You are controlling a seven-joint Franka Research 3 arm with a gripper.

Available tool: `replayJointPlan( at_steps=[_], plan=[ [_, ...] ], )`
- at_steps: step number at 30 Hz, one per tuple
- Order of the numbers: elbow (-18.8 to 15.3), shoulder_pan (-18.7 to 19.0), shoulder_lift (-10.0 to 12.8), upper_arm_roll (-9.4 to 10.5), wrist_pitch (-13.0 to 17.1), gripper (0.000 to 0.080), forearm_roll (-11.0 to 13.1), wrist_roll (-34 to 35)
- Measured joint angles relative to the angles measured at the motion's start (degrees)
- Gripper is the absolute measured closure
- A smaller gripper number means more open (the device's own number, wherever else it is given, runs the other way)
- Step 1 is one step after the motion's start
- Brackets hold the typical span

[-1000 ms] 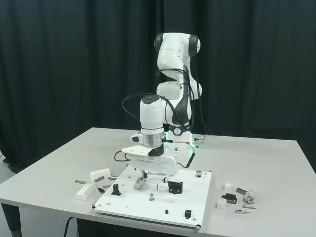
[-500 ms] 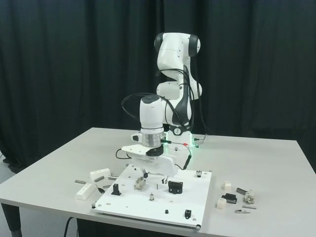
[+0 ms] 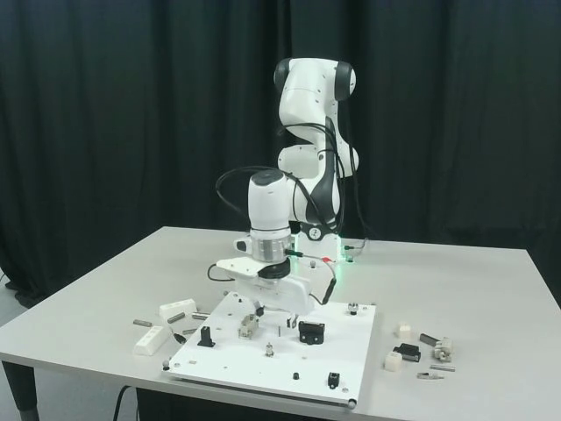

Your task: Remove square peg 1.

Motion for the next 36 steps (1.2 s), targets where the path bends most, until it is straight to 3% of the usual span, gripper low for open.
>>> replayJointPlan(
  at_steps=[25, 36],
  plan=[
    [-0.1, 1.15, 1.69, 0.76, 2.1, 0.0003, 0.25, 11.36],
    [-0.17, 1.15, 2.06, 0.92, 3.35, 0.0003, 0.24, 12.19]
  ],
)
